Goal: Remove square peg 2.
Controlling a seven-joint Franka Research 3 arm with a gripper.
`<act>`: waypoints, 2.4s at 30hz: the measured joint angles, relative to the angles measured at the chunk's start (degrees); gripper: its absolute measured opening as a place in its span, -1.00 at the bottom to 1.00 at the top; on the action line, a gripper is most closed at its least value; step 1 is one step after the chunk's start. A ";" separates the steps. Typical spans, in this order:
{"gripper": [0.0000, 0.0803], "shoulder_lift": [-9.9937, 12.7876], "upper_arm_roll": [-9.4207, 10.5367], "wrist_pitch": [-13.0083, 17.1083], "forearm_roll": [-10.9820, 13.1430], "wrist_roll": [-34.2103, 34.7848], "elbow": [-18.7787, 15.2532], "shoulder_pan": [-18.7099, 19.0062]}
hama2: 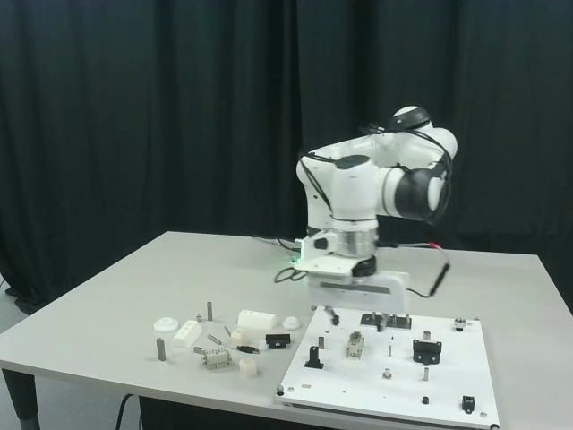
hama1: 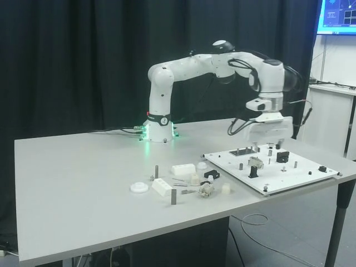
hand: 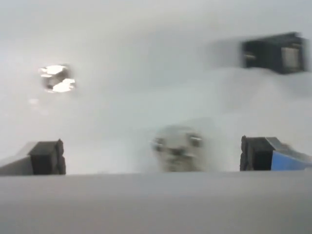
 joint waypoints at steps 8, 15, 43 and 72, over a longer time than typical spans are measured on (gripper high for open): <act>0.99 -0.03 3.09 3.31 -0.11 2.80 5.58 -0.21; 0.99 -0.04 5.73 5.93 -0.62 3.30 9.87 -1.08; 0.99 -0.05 12.15 6.78 -6.23 6.60 18.83 -4.43; 0.99 -0.04 15.74 9.62 -7.12 10.49 20.72 -6.40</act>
